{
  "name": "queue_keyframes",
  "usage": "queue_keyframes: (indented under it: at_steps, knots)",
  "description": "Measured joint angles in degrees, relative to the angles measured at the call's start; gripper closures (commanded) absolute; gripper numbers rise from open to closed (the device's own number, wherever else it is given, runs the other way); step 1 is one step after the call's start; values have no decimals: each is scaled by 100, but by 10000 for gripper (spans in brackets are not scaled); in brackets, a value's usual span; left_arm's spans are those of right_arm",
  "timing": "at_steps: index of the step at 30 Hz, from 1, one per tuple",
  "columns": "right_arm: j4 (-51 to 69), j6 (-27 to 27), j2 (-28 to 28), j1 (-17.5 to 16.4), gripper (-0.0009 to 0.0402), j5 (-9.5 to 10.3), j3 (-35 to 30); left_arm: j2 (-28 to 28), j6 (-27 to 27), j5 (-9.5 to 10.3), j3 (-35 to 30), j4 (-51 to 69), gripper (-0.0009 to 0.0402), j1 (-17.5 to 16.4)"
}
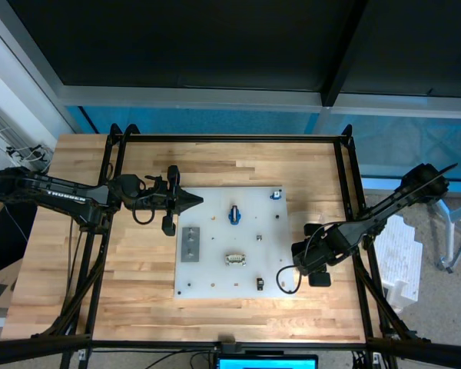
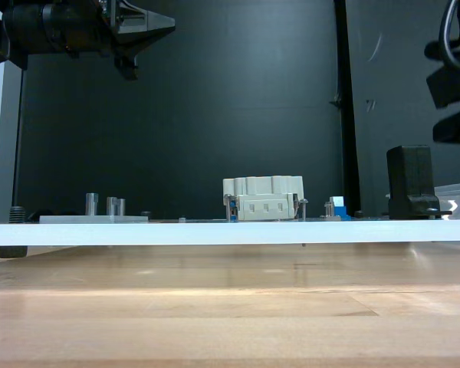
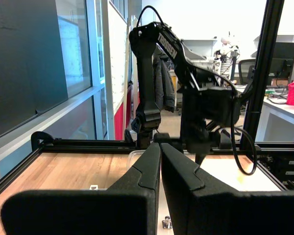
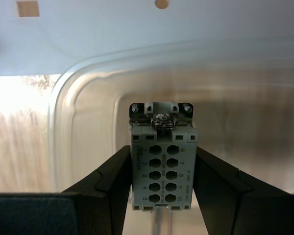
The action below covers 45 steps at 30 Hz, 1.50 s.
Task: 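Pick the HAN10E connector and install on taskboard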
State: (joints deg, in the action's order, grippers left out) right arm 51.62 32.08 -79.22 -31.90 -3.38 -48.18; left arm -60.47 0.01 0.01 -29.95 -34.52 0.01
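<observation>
Pinched the connector point(image 4: 161, 156) between the right gripper's point(image 4: 161, 152) fingers point(image 4: 112, 174) at the clear tray point(image 4: 88, 127), just beside the board point(image 1: 215, 204). Hung the left gripper point(image 1: 192, 201), fingers pressed together, above the board's left edge. Probably mid-pick; next needed lifting clear, then carrying boardward.

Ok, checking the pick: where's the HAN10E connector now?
The HAN10E connector (right wrist view) is clamped between the right gripper's fingers over the clear tray, just right of the taskboard; the left gripper hangs shut over the board's far-left corner.
</observation>
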Motion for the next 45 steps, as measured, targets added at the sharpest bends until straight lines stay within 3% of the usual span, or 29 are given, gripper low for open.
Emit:
queue_keyframes:
  at_steps: [14,22,27,30,37,45]
  knots:
    - [1574,2,498,48,350,-2,-990,0,-2,0,0,2,392,0]
    - [1777,-35,501,118,350,-4,-1128,0,0,0,2,2,392,0]
    - [1676,-144,472,417,350,55,-1130,0,0,0,0,2,392,0]
    - [1628,-400,315,651,350,170,-1241,0,0,0,2,2,392,0]
    - [1641,-887,-345,988,350,146,-1843,0,0,0,2,2,392,0]
    - [1648,-1095,-1200,1239,350,149,-2634,0,0,0,2,2,392,0]
